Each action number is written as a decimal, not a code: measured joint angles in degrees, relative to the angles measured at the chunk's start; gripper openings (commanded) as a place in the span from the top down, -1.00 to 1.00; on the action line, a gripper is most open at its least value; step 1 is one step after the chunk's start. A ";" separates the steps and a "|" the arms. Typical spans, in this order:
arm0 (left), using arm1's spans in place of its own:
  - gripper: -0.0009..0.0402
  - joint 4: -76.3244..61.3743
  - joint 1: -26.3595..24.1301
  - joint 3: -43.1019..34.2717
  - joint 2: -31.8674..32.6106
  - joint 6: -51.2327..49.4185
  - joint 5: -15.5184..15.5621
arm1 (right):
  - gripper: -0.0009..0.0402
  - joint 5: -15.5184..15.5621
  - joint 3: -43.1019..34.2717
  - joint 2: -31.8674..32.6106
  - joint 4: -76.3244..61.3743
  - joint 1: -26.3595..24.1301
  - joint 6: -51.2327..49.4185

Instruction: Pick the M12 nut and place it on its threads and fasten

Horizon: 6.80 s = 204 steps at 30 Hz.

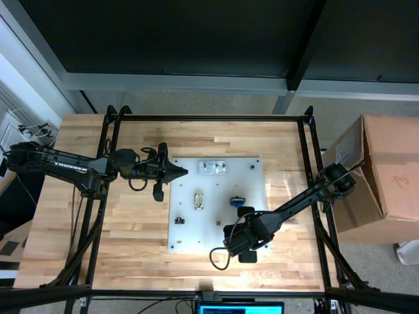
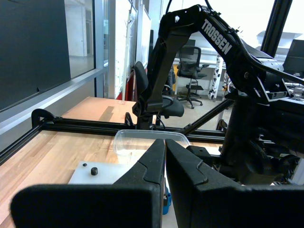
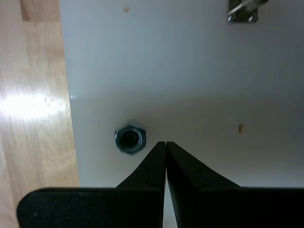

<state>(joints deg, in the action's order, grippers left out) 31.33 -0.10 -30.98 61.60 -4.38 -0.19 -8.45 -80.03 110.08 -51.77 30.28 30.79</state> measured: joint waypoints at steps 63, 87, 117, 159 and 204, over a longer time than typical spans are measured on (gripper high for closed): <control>0.96 -0.15 0.00 0.00 -0.02 0.00 0.02 | 0.96 7.74 23.56 -41.42 36.30 -24.94 -29.14; 0.96 -0.15 0.00 0.00 -0.02 0.00 0.02 | 0.96 10.45 46.69 -48.22 79.43 -32.15 -27.39; 0.96 -0.17 0.00 0.00 -0.02 0.00 0.02 | 0.96 9.53 49.29 -48.11 84.21 -32.20 -23.76; 0.96 -0.17 0.00 0.00 -0.02 0.00 0.00 | 0.96 9.53 49.16 -48.09 84.08 -32.17 -23.76; 0.96 -0.17 0.00 0.00 -0.02 0.00 0.00 | 0.96 9.53 49.13 -48.06 83.65 -32.17 -23.78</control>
<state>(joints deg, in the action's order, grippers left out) 31.16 -0.10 -30.98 61.58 -4.38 -0.19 1.08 -30.89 62.02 31.88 -1.89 7.01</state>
